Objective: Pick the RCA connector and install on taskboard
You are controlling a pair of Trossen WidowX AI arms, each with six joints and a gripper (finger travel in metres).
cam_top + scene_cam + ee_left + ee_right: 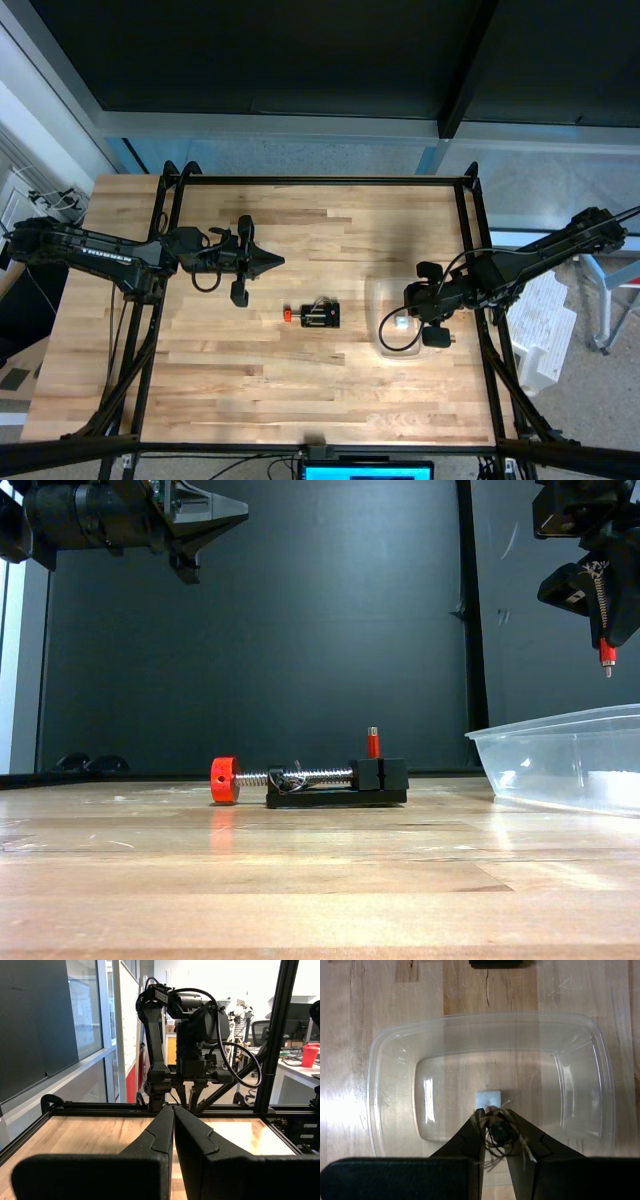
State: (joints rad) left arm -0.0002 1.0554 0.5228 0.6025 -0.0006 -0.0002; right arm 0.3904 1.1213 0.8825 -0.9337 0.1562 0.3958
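The RCA connector (pixel 606 645) hangs red tip down, with thin wires at its top, and my right gripper (pixel 598 600) is shut on it. Both are held above the clear tray (pixel 560 760). From the right wrist the connector (pixel 496 1130) shows end-on between the fingertips of the right gripper (pixel 495 1122). The taskboard (pixel 320 316) lies at mid-table, its red knob (pixel 224 779) pointing left and a small red post (pixel 373 742) standing on top. My left gripper (pixel 275 262) hovers shut and empty, high above the table and left of the board.
The clear tray (pixel 375 1085) holds a small white square (pixel 487 1098). It stands right of the taskboard (pixel 496 962). A black frame (pixel 320 181) borders the table. The right arm (pixel 195 1035) shows across the table in the left wrist view.
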